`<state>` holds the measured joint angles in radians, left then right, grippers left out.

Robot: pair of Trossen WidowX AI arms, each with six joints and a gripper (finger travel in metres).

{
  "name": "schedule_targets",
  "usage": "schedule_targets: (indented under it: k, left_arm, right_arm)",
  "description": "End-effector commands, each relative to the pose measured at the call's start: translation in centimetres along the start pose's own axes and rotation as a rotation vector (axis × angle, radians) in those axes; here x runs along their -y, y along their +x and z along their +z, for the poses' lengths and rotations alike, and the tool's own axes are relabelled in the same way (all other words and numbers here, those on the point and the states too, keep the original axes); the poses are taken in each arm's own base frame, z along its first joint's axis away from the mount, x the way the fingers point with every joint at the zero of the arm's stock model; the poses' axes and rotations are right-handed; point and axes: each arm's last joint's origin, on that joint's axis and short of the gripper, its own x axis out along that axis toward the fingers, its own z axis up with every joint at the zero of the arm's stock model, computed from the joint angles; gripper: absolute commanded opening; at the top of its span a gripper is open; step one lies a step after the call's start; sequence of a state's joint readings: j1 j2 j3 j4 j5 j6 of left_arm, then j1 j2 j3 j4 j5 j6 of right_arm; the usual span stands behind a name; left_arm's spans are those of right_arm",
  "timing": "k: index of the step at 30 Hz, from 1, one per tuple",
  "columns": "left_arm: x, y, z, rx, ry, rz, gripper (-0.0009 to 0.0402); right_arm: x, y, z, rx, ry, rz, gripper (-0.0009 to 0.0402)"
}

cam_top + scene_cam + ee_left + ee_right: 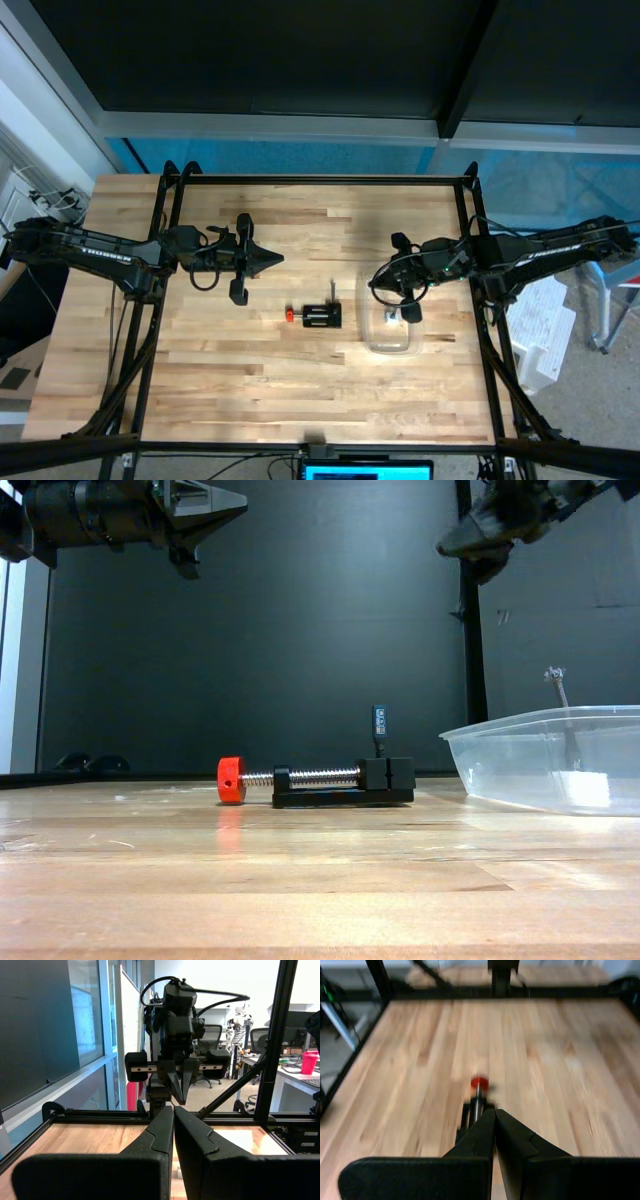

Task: Pick the usb-c connector and install on the hub

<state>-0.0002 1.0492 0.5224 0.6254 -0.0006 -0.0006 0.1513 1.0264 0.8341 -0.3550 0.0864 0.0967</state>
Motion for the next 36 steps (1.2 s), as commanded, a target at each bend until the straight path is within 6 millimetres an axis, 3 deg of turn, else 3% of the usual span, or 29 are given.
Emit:
schedule_targets:
  k: [1,15,22,36]
  left_arm:
    - [0.0,0.0,0.0,0.0,0.0,0.0,0.0]
    - [0.0,0.0,0.0,0.001,0.0,0.0,0.0]
    - [0.0,0.0,0.0,0.0,0.0,0.0,0.0]
    - [0.0,0.0,0.0,0.0,0.0,0.0,0.0]
  right_arm:
    - [-0.2,-0.6,-0.1,-0.097,0.004,0.0,0.0]
    - [-1.5,-2.3,-1.6,-0.407,0.007,0.011,0.0]
    - [-1.6,-1.8,-2.7,-0.549,0.061,-0.032,0.0006]
    - [-2.0,1.5,-4.2,-0.729,0.115,-0.132,0.0128]
